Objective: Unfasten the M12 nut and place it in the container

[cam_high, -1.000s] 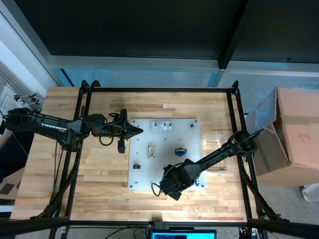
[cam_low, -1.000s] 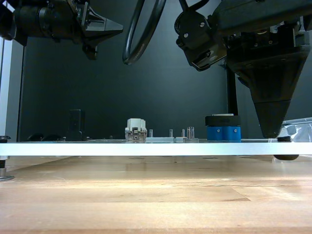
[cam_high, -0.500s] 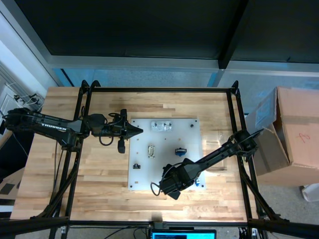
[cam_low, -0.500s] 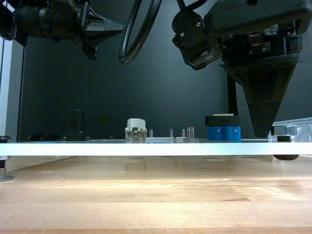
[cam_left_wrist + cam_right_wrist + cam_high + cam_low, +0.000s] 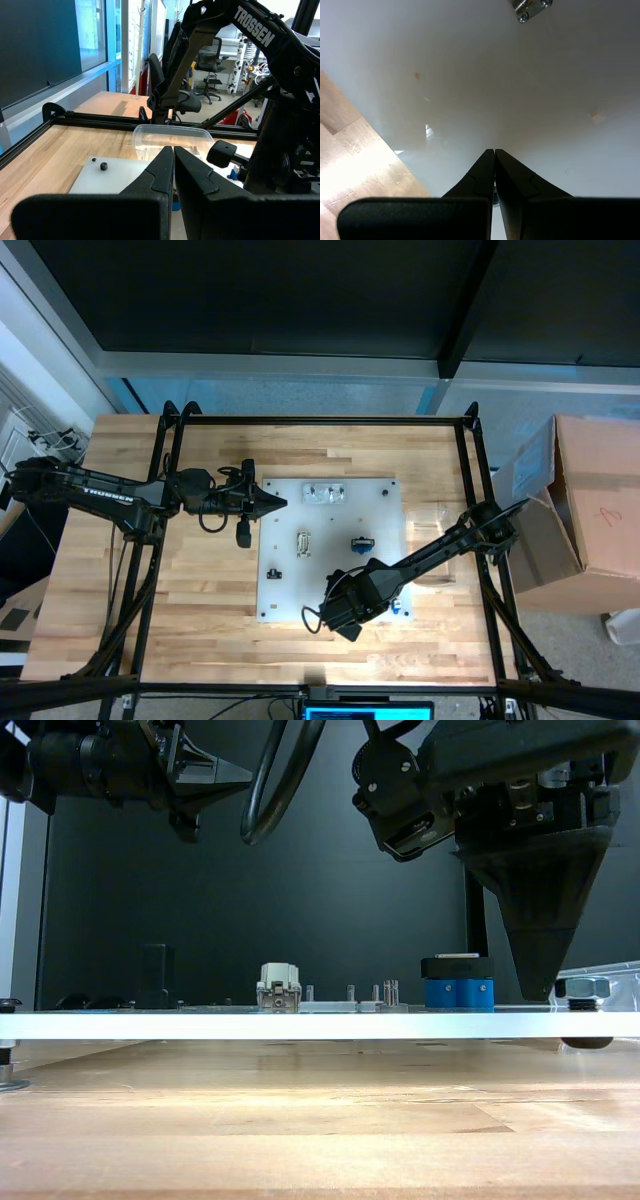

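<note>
Low view: M12 nut (image 5: pixel 583 987) on its stud (image 5: pixel 580 1005), outside container (image 5: pixel 612 972). Right gripper (image 5: pixel 540 992) just beside nut, jaws closed, empty, probably between grips. Left gripper (image 5: pixel 244 779) high at left, jaws closed, out of way.

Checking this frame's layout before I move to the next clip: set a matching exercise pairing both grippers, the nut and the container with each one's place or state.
Things:
1. left gripper
2. right gripper
3. M12 nut
4. container

Places or states:
A. clear, beside the board's right edge
B. shut and empty, tip down by the nut
C. silver, on its stud
D. shut, held high over the board's far left part

Pairs: 1-D, 2-B, 3-C, 4-A
</note>
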Tool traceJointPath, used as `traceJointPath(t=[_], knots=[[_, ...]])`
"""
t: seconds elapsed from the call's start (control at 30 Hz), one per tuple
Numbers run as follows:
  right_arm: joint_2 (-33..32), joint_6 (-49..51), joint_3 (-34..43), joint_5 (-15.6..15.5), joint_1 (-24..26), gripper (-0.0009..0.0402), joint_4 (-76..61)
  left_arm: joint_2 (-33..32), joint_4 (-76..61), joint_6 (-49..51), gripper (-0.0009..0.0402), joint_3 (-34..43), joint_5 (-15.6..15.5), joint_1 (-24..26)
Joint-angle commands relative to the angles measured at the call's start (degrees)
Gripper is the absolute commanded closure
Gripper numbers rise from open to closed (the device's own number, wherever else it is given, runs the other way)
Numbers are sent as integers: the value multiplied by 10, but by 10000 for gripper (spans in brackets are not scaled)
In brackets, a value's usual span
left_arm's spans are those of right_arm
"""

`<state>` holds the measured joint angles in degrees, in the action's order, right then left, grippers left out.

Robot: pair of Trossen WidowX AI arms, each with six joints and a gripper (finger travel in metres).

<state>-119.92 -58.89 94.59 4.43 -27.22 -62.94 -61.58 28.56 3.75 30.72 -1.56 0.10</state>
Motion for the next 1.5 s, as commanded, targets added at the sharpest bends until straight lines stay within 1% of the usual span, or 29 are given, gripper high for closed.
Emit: traceJointPath(t=[0.03, 0.27, 0.33, 0.37, 0.47, 0.5, 0.67, 0.77, 0.87, 0.97, 1.1, 1.2, 1.3, 1.5], knots=[[9, 7, 3, 2, 0, 393, 0, 0, 0, 0, 393, 0, 0, 0], [45, 6, 3, 3, 1, 393, -2, 0, 0, 0, 393, 0, 0, 0], [53, -8, 3, -2, 1, 387, -4, 0, 0, 0, 393, 0, 0, 0], [57, -12, 3, -12, 1, 380, -5, 0, 0, 0, 393, 0, 0, 0], [64, -29, 3, -47, 1, 338, -12, 0, 0, 0, 393, 0, 0, 0], [65, -31, 3, -50, 1, 320, -14, 0, 0, 0, 393, 0, 0, 0], [60, -6, 0, -45, 0, 221, -26, 0, 0, 0, 393, 0, 0, 0], [51, -6, -7, -45, 1, 171, -23, 0, 0, 0, 393, 0, 0, 0], [39, -5, -12, -48, 1, 134, -15, 0, 0, 0, 393, 0, 0, 0], [28, 1, -21, -57, 0, 115, -1, 0, 0, 0, 393, 0, 0, 0], [17, 6, -39, -47, 0, 119, 15, 0, 0, 0, 393, 0, 0, 0], [15, 7, -40, -43, 0, 145, 20, 0, 0, 0, 393, 0, 0, 0], [16, 9, -40, -42, 0, 189, 21, 0, 0, 0, 393, 0, 0, 0], [16, 24, -40, -42, 0, 292, 22, 0, 0, 0, 393, 0, 0, 0]])
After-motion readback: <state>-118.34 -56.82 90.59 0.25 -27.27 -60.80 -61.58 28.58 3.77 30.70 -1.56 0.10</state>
